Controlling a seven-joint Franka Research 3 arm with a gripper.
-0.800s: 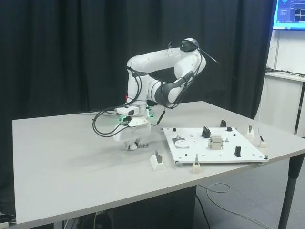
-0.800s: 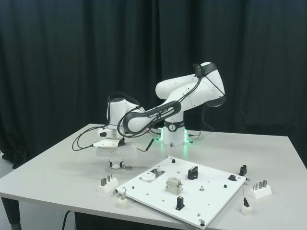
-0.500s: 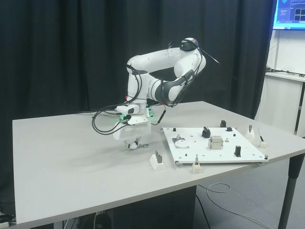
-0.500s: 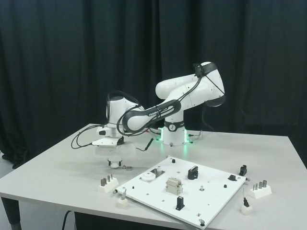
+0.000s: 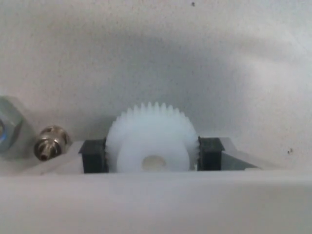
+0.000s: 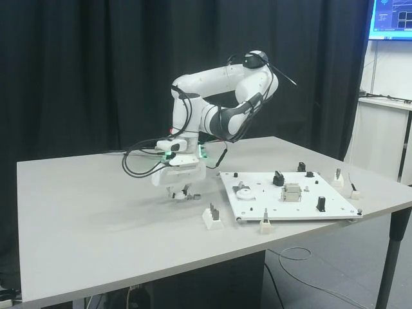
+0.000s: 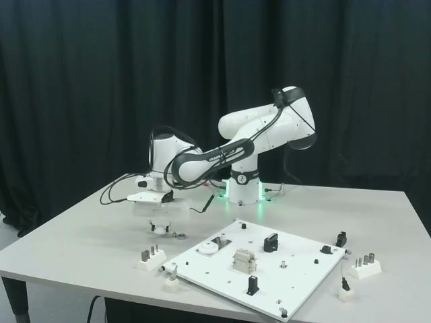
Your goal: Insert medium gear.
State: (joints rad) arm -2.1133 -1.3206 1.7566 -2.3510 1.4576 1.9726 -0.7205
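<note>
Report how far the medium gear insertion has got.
Done: the gripper is shut on the white medium gear, with a black finger on each side of it. In hand: the gear hangs above the grey table, off to the side of the white board. Left: carry it over the board and seat it there; another white gear already sits on the board.

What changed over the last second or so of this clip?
The gripper has risen off the grey table, carrying the white gear clamped between its black fingers. A small metal ring stays on the table where the gripper was. The white board and the small part holders have not moved.
</note>
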